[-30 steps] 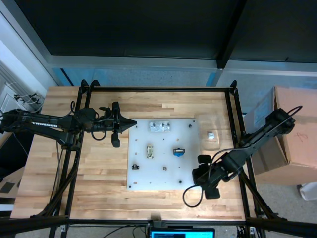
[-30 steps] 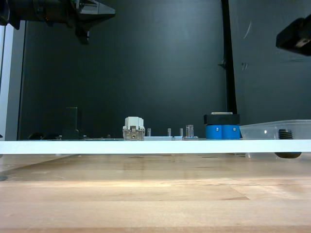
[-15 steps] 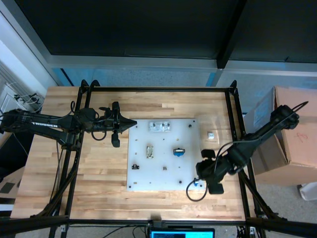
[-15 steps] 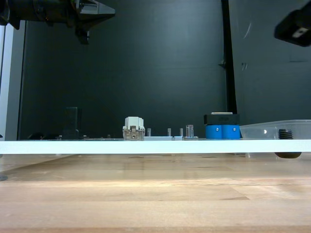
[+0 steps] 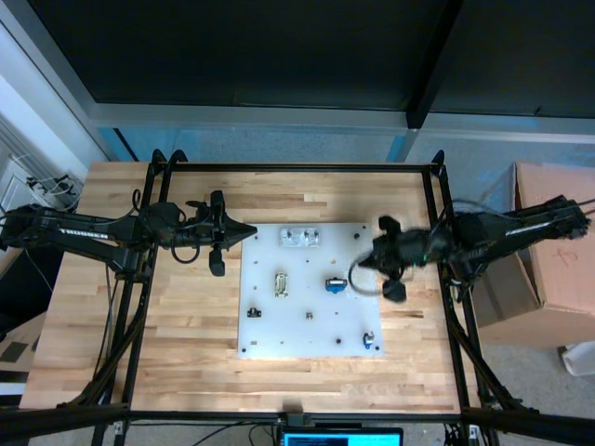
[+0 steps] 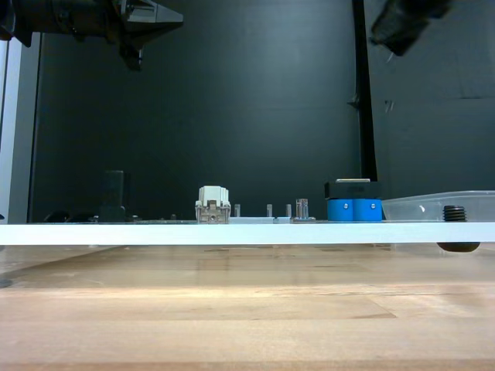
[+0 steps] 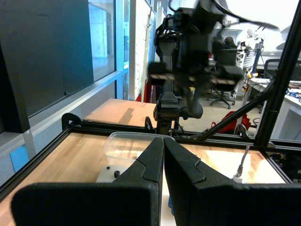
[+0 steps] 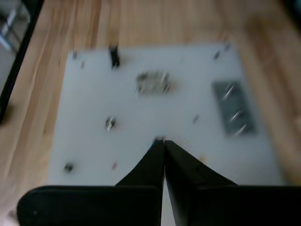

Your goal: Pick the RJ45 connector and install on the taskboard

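Right gripper swings off the near corner toward the far side

The right gripper point(image 5: 361, 261) has left the near right corner of the board point(image 5: 270, 325) and now hangs over the board's right edge, farther back. In the low view it has shifted left and higher. The RJ45 connector point(image 5: 370, 342), just beside the gripper half a second ago, now stands at that corner, well apart from it.

The left gripper point(image 7: 163, 140), fingers pressed together, points level ahead of its outstretched left arm point(image 5: 93, 230). Well apart and facing it, the right gripper point(image 8: 163, 142) is closed too, tilted downward, the right arm point(image 5: 502, 228) stretched behind.
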You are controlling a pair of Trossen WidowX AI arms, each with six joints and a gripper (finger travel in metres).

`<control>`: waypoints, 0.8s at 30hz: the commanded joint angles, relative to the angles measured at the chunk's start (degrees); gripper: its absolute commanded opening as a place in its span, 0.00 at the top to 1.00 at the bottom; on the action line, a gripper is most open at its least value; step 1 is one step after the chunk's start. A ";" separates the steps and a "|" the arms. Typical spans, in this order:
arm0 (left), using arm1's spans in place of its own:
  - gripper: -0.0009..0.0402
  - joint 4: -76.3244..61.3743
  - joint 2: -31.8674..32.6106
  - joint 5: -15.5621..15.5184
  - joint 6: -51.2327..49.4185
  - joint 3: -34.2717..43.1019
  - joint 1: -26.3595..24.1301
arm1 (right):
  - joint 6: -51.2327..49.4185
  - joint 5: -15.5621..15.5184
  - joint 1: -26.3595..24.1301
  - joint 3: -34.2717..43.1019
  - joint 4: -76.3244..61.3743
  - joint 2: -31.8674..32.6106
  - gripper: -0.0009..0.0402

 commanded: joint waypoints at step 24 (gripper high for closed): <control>0.98 0.02 0.00 0.02 0.00 0.00 0.00 | -4.92 -17.27 -19.28 -19.69 52.85 -5.46 0.98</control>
